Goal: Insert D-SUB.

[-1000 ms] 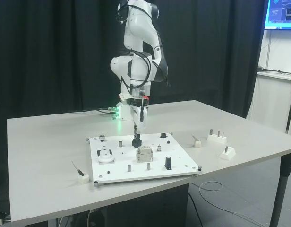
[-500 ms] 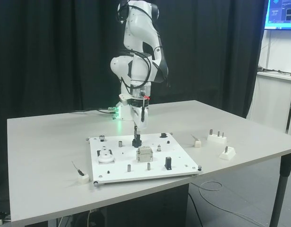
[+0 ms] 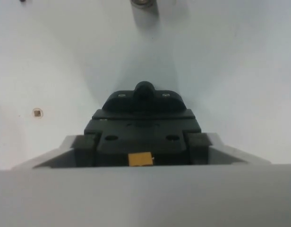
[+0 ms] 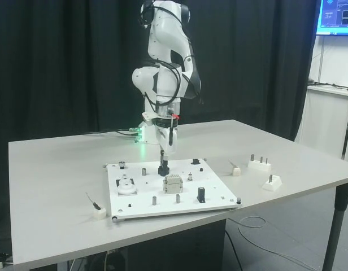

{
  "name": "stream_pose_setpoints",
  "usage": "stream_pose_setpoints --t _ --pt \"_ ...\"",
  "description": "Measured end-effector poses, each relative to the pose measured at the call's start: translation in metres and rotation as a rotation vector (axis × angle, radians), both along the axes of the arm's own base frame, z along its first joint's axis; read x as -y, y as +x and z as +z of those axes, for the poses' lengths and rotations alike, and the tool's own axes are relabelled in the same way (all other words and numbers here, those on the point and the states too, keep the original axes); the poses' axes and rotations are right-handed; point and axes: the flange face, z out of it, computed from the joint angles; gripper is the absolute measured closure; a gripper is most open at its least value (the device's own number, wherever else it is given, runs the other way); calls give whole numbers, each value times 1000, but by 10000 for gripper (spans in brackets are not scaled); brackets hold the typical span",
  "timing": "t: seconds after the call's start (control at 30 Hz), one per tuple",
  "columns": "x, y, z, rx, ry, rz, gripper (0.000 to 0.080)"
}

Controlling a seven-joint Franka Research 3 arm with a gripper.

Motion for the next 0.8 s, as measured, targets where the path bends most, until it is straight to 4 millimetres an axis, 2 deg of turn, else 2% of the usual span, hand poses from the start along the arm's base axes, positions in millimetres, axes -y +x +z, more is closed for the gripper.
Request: stream_pose_setpoints --t 0.07,0.1,0.23,0.27,0.57,0.6,0.8 --pt "0 0 0 0 -1 10 417" --pt "0 0 -1 1 -1 15 380" --pt "0 0 0 2 -1 17 380" --pt "0 0 0 3 -1 17 106" --pt "-2 9 18 33 -1 43 106" --pt "-2 9 20 35 0 44 8" --pt "-1 14 33 27 7 51 4"
